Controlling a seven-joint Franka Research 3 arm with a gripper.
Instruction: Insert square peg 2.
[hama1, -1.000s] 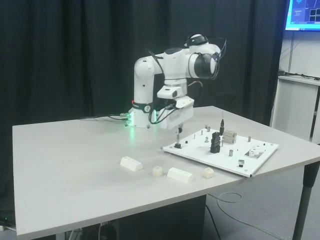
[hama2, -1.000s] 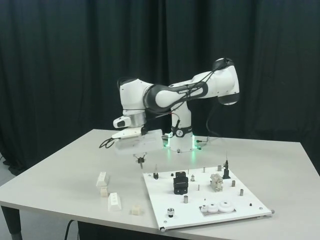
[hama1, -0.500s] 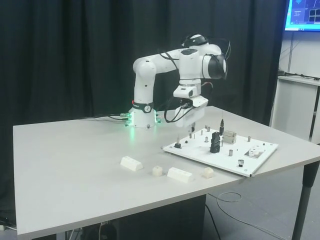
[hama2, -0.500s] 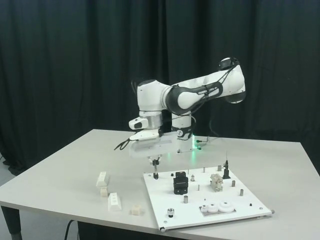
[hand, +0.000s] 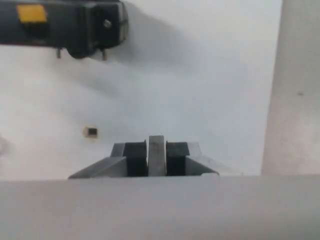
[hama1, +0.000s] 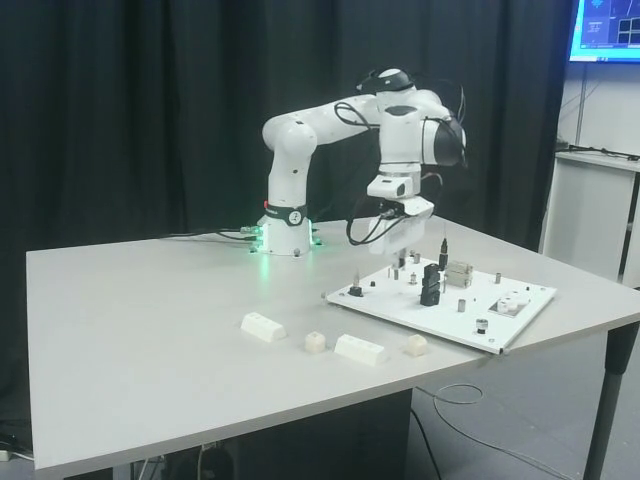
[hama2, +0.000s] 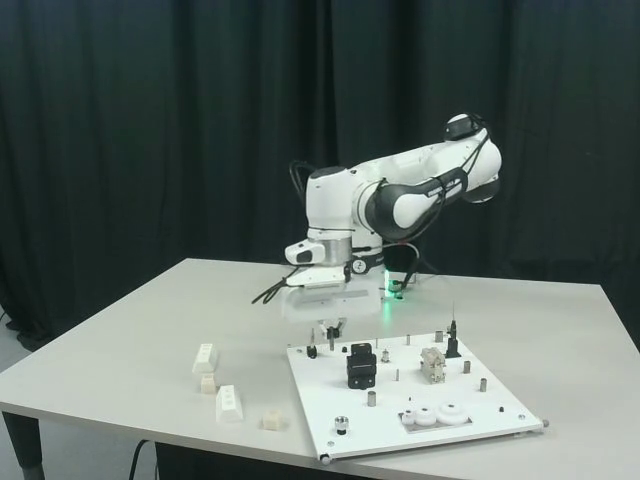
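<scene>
Peg (hand: 156, 155) sits clamped between the gripper (hand: 156, 161) fingers, above the white board (hand: 200, 90), near its small square hole (hand: 91, 132); any tilt or offset at descent could jam it on the hole's rim.

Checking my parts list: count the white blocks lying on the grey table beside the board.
4, in a row: long block, small block, long block, small block nearest the board. None seems hidden.
</scene>
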